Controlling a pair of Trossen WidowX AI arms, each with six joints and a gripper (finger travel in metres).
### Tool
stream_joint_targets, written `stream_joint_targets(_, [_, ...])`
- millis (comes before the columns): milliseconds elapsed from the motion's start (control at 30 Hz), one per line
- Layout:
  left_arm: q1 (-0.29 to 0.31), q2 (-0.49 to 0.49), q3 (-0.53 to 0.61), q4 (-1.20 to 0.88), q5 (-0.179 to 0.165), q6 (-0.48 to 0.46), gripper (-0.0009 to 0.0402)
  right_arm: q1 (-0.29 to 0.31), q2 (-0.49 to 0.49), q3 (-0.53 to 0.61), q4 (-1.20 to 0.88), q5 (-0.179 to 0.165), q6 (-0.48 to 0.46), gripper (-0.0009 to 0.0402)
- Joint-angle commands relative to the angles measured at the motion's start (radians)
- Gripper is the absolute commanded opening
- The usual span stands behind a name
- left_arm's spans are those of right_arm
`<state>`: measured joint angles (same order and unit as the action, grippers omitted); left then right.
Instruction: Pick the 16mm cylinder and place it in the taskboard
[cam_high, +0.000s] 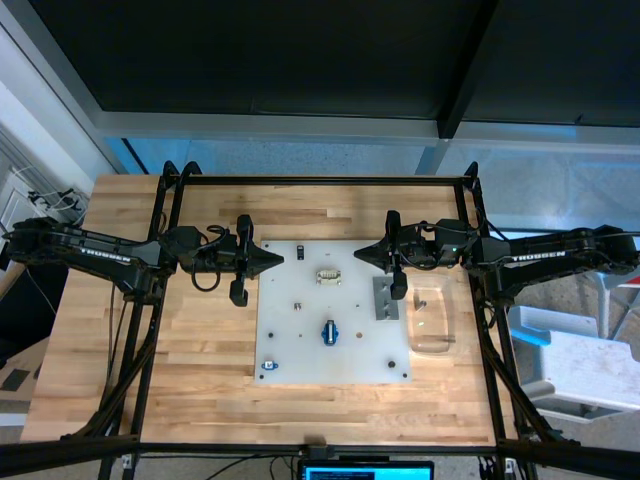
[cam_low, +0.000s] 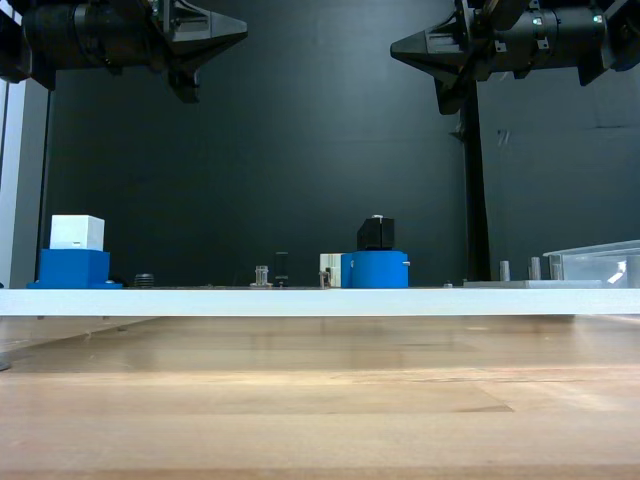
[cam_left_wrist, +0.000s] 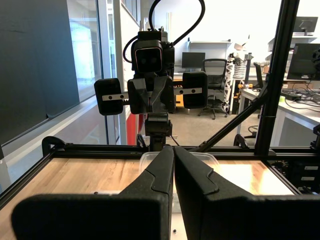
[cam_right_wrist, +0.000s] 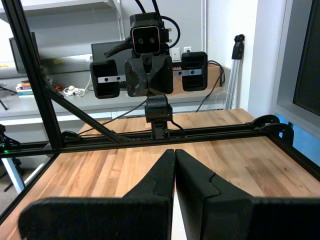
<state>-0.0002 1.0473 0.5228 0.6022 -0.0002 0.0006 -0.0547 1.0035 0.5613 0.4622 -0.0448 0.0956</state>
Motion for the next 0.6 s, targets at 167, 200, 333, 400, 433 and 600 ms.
stream_joint_targets(167, [0.000, 0.000, 0.000, 0.000, 0.000, 0.000, 0.0000, 0.001, 0.000, 0.000, 0.000, 0.000, 0.001, 0.0000])
stream_joint_targets(200, [0.000, 0.000, 0.000, 0.000, 0.000, 0.000, 0.0000, 0.001, 0.000, 0.000, 0.000, 0.000, 0.001, 0.0000])
stream_joint_targets(333, [0.000, 0.000, 0.000, 0.000, 0.000, 0.000, 0.0000, 0.001, 0.000, 0.000, 0.000, 0.000, 0.003, 0.0000])
stream_joint_targets(400, [0.000, 0.000, 0.000, 0.000, 0.000, 0.000, 0.0000, 0.001, 0.000, 0.000, 0.000, -0.001, 0.005, 0.0000])
stream_joint_targets(433, [0.000, 0.000, 0.000, 0.000, 0.000, 0.000, 0.0000, 0.001, 0.000, 0.000, 0.000, -0.001, 0.012, 0.0000])
stream_joint_targets(600, [0.000, 0.000, 0.000, 0.000, 0.000, 0.000, 0.0000, 0.003, -0.001, 0.033, -0.085, -0.005, 0.030, 0.0000])
